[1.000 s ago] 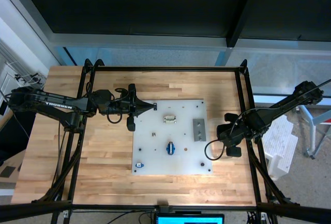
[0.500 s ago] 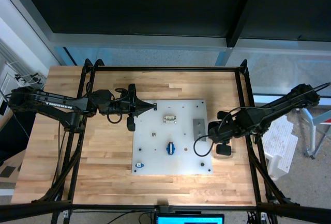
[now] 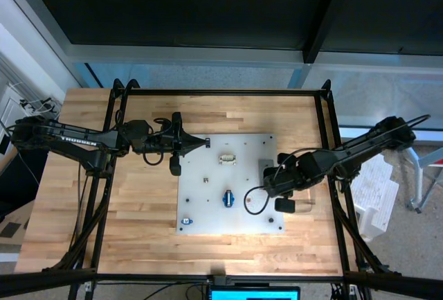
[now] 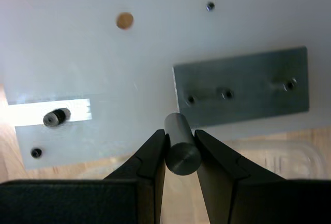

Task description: Pick the 16mm cylinder and install on the taskboard

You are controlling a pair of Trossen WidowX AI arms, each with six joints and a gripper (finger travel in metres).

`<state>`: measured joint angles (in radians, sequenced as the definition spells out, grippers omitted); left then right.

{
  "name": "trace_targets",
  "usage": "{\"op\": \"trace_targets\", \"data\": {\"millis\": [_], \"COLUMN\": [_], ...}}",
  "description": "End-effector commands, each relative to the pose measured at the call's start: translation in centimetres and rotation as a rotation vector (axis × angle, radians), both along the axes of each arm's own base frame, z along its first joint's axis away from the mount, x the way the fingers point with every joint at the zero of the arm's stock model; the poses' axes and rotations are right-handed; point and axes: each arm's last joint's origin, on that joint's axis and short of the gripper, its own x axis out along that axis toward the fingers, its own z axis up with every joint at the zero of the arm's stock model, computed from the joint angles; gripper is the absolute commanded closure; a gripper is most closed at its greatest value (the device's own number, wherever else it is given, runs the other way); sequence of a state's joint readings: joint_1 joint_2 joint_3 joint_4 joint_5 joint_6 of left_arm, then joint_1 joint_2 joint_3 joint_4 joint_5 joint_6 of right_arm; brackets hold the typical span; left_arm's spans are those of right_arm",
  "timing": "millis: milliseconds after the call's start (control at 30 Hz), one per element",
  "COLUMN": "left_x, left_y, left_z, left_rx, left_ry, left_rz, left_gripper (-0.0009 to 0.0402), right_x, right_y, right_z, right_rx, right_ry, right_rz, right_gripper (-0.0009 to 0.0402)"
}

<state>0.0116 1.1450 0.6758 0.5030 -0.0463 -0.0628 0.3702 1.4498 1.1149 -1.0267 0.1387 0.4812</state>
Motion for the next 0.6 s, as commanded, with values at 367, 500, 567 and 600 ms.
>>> {"op": "trace_targets", "data": {"millis": [367, 500, 567, 600], "left_x": [0.0, 0.0, 0.0, 0.0], "left_y": [0.0, 0.0, 0.0, 0.0], "left_z": [0.0, -0.1, -0.1, -0.1], "left_rx": [0.000, 0.000, 0.000, 0.000], "left_ry": [0.000, 0.003, 0.003, 0.002], "left_rz": [0.000, 0.000, 0.000, 0.000], "left_gripper": [0.0393, 0.0393, 0.0393, 0.0393], "right_x": [4.2, 5.3, 5.8, 6.1], "right_y": [1.5, 1.9, 2.0, 2.1], "right_z": [-0.7, -0.9, -0.9, -0.9], "right_rx": [-0.002, 0.001, 0.002, 0.002], "right_ry": [0.004, -0.001, -0.002, -0.003], "right_rz": [-0.005, -0.008, -0.010, -0.010], "right_gripper": [0.0384, 0.0384, 0.0384, 0.0384]}}
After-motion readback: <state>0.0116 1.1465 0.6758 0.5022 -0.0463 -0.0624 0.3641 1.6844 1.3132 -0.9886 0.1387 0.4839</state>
